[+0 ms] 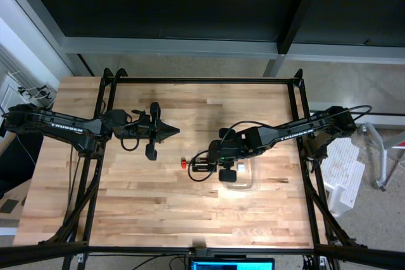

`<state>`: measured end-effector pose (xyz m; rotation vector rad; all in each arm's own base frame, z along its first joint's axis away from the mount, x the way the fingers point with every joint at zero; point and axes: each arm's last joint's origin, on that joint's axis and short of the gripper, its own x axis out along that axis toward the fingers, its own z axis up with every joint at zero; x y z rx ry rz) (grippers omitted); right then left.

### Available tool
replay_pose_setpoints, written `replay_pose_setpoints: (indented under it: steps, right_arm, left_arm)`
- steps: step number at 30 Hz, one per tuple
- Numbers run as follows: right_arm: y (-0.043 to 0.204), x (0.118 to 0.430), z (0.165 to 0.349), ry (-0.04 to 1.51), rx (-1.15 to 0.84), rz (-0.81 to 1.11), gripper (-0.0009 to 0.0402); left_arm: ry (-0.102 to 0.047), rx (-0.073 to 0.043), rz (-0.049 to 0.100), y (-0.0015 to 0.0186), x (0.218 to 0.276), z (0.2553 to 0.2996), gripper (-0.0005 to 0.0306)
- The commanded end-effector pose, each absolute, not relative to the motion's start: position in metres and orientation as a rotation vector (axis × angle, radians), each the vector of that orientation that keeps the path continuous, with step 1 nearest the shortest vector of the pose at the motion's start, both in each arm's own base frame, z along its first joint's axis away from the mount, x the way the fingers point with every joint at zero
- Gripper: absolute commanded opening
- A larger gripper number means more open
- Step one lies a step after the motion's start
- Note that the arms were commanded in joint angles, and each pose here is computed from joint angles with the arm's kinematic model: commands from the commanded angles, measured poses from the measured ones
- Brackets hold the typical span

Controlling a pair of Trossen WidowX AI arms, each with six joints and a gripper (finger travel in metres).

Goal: Remove the RCA connector from the receptacle and place in the container

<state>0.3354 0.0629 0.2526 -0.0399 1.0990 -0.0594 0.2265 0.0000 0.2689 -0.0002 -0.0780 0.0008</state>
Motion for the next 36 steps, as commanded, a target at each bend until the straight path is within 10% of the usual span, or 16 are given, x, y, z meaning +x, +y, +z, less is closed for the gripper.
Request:
replay_pose_setpoints:
  steps: [1, 36]
  right_arm:
    - [0.062, 0.325, 0.249, 1.112, -0.029, -0.068, 0.0001]
    - [0.054, 0.252, 0.209, 1.242, 0.024, -0.121, 0.0003]
  left_arm:
    - [-0.078, 0.0, 0.001, 0.0001, 0.2265, 0.269, 0.0]
    - [-0.078, 0.0, 0.001, 0.0001, 0.2265, 0.269, 0.0]
